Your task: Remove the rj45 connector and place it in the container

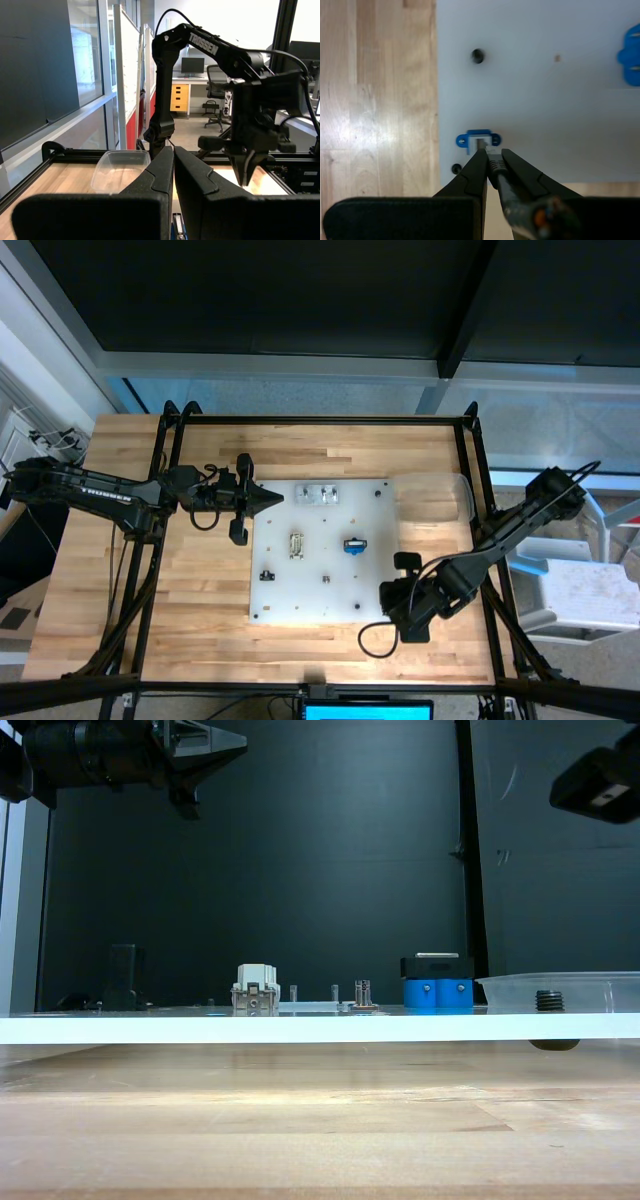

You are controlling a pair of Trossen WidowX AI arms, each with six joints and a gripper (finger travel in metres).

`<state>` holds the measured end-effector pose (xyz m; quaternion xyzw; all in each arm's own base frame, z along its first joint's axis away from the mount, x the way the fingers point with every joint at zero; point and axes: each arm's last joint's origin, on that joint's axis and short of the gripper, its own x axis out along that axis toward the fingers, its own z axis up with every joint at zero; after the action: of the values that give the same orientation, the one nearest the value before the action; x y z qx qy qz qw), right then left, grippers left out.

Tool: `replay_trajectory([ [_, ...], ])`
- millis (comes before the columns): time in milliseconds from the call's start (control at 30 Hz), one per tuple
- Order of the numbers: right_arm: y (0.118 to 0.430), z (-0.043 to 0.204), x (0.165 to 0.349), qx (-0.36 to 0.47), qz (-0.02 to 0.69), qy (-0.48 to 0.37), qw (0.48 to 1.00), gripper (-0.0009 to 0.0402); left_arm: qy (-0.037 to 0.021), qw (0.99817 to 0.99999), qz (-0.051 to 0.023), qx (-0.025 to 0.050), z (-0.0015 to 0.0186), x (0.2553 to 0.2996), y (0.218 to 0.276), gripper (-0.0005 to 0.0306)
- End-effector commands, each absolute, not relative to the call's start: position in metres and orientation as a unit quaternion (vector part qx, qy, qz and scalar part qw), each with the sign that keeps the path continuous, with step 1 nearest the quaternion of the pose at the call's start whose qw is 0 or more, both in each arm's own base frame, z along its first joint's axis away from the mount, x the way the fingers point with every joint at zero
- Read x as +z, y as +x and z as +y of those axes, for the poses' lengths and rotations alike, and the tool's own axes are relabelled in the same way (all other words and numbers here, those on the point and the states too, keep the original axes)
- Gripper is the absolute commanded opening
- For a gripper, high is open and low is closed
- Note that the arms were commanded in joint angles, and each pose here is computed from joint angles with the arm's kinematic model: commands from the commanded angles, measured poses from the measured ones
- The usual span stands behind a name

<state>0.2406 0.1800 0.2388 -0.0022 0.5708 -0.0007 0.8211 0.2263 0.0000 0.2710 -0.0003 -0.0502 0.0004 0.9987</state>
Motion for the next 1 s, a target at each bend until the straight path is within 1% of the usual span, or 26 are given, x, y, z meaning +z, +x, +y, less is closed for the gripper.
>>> replay_trajectory([
  [33,0.24,0.169,0.248,-0.009,0.563,0.002,0.827,0.0,-0.0001,0.99872,-0.0506,0.0004,0.0,0.2712,0.2263,0.0],
  [200,0.24,0.15,0.261,-0.019,0.555,-0.004,0.832,0.0,-0.0001,0.99871,-0.0508,0.0002,0.0,0.2712,0.2263,0.0],
  [367,0.242,0.13,0.269,-0.029,0.555,-0.009,0.831,0.0,-0.0001,0.99871,-0.0508,0.0004,0.0001,0.2712,0.2263,0.0],
  [700,0.247,0.094,0.279,-0.033,0.558,-0.016,0.829,0.0,-0.0001,0.99872,-0.0506,0.0002,0.0,0.2712,0.2263,0.0],
  [1000,0.247,0.06,0.285,-0.046,0.574,-0.017,0.817,0.0,-0.0001,0.99872,-0.0506,0.0004,0.0001,0.2712,0.2263,0.0],
])
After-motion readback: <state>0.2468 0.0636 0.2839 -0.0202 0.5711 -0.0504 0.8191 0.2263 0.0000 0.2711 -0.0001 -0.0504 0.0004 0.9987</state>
